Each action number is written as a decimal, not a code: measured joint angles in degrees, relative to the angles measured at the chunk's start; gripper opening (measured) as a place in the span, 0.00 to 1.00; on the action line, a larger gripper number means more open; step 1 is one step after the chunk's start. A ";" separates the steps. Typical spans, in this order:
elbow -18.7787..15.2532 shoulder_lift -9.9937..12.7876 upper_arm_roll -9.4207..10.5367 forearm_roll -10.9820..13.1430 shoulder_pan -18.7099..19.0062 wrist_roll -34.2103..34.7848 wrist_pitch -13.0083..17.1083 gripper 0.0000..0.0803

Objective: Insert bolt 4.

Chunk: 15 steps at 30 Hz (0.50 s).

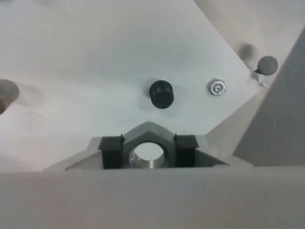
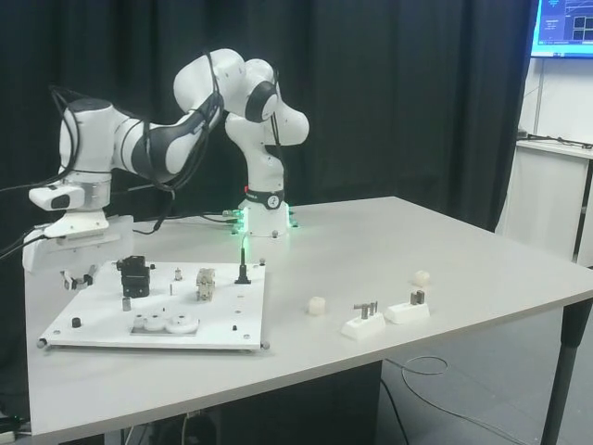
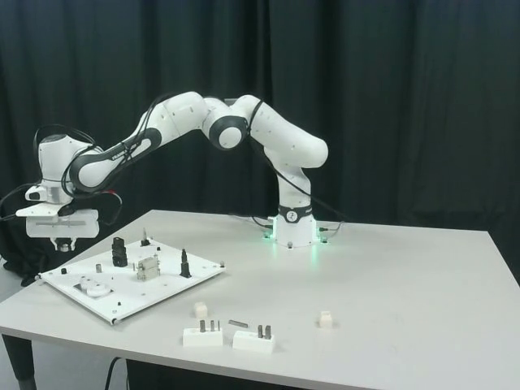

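In the wrist view my gripper [image 1: 147,153] is shut on a grey hexagonal piece [image 1: 147,133] with a threaded bore, held between the black finger pads [image 1: 110,151]. Below it lies the white board [image 1: 95,57], which carries a black round knob [image 1: 161,94] and a small metal threaded insert [image 1: 217,88]. In the room views the gripper [image 2: 79,275] [image 3: 63,242] hangs just above the board's [image 2: 102,320] [image 3: 162,288] corner farthest from the arm's base.
The board holds a black fixture [image 2: 135,276], a grey block [image 2: 205,283], a black upright post [image 2: 243,272] and white round parts [image 2: 164,324]. Two white holders with pins [image 2: 363,323] [image 2: 408,311] and small white cubes [image 2: 317,305] [image 2: 422,276] lie on the table.
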 joint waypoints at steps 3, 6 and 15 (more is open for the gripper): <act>-0.02 0.45 0.00 1.85 -0.60 -2.73 0.31 0.28; -0.02 0.88 0.00 3.44 -1.04 -5.87 0.43 0.28; -0.01 2.02 0.00 5.68 -1.65 -10.69 1.48 0.28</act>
